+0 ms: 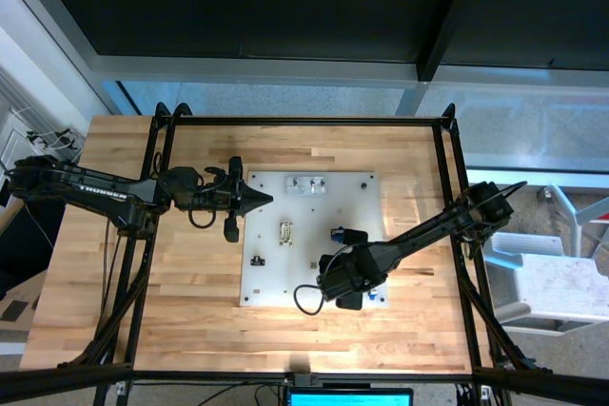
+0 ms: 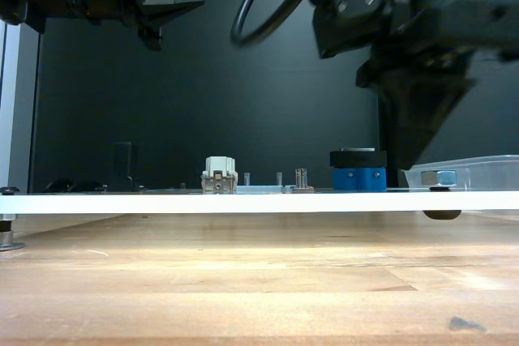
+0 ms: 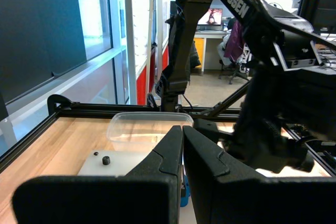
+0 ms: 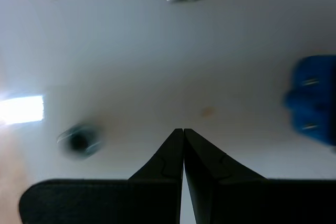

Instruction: Unfasten the M12 fastener and place in the container

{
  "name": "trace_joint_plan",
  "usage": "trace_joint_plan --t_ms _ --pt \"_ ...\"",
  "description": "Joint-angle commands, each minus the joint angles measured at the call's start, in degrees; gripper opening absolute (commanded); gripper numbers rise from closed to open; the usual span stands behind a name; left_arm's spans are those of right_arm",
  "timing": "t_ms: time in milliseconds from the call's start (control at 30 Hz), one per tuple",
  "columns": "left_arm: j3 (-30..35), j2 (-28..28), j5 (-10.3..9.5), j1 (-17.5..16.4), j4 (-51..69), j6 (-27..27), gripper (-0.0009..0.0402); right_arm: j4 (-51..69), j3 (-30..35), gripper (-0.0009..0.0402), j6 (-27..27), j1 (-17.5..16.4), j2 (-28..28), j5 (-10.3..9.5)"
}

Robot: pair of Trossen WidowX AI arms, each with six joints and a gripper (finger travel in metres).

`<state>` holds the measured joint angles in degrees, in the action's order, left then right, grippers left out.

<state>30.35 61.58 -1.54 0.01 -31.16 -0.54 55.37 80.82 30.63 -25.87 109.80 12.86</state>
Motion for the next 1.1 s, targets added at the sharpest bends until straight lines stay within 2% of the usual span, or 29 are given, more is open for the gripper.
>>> trace_joint_plan --t_ms 33,100,133,400,433,467,1100 --pt "0.0 0.0 -0.02 0.0 0.0 0.0 0.0 0.2 0.1 0.0 0.1 0.0 -0.5 -0.63" --pt "0.0 0.0 -0.02 0.0 0.0 0.0 0.0 0.2 0.2 0.0 0.3 0.0 -0.8 -1.18" --pt "0.0 0.0 0.0 0.0 0.0 0.0 0.0 0.2 0.4 0.0 0.4 0.0 -0.9 -2.43" --pt "0.0 0.0 0.0 0.0 0.0 0.0 0.0 -1.0 3.5 0.0 -1.1 0.0 -1.4 -17.18" --pt "0.0 0.0 0.02 0.0 0.0 0.0 0.0 -1.1 3.8 0.0 -1.5 0.0 -1.4 -18.03" --pt "0.0 0.0 0.0 0.0 0.0 0.0 0.0 -1.3 3.9 0.0 -1.6 -0.1 -1.4 -18.49" --pt "0.0 0.0 -0.02 0.0 0.0 0.0 0.0 -8.2 -1.1 0.0 -2.5 0.0 0.6 -18.27"
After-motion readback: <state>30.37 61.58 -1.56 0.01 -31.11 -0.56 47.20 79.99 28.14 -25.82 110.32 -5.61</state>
